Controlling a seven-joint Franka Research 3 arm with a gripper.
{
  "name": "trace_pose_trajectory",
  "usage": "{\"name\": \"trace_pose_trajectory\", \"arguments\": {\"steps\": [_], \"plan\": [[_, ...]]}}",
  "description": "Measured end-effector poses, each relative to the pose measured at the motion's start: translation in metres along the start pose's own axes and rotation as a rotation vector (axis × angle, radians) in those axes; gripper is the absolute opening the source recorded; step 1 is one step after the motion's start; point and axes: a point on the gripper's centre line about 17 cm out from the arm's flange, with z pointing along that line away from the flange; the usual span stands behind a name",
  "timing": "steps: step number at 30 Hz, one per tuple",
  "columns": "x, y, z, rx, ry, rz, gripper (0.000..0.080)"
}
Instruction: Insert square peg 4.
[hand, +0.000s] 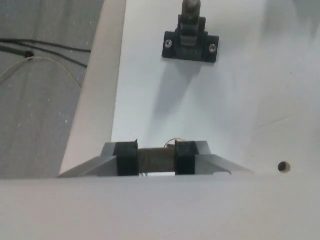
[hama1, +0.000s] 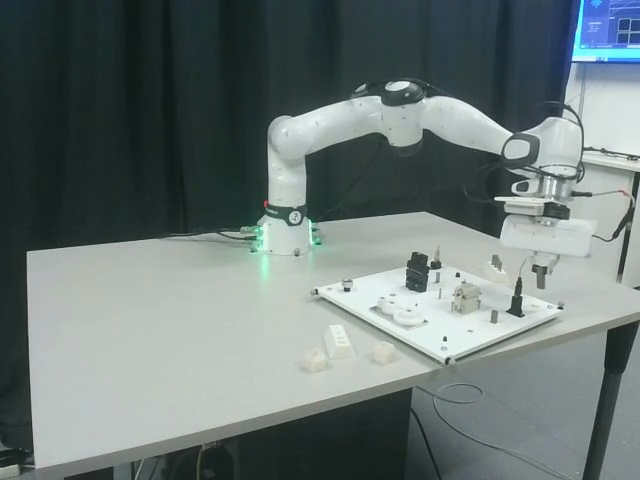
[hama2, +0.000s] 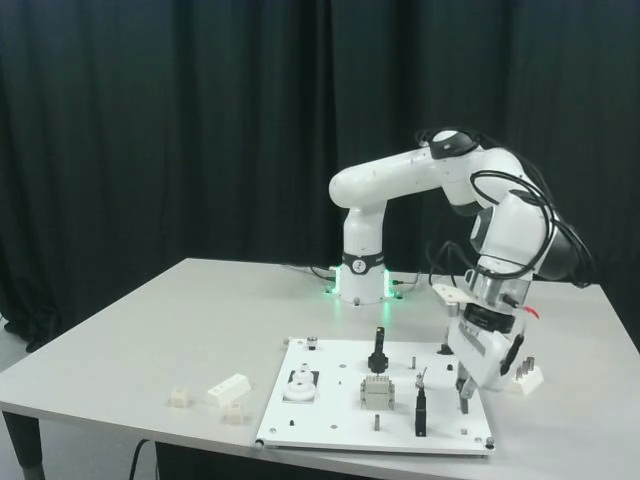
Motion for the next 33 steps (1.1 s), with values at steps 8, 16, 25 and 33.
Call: {"name": "trace_pose_trajectory", "arguments": {"steps": [8,16,25,33], "plan": [[0.003,0.002,0.008,-0.016,0.052,-0.013,0.0153],[0.002,0.004,0.015,-0.029,0.076,-0.021,0.0153],[-0.002,0.007,0.02,-0.046,0.067,-0.019,0.0153],[-0.008,0.007,0.024,-0.057,0.053,0.012,0.0153]]}}
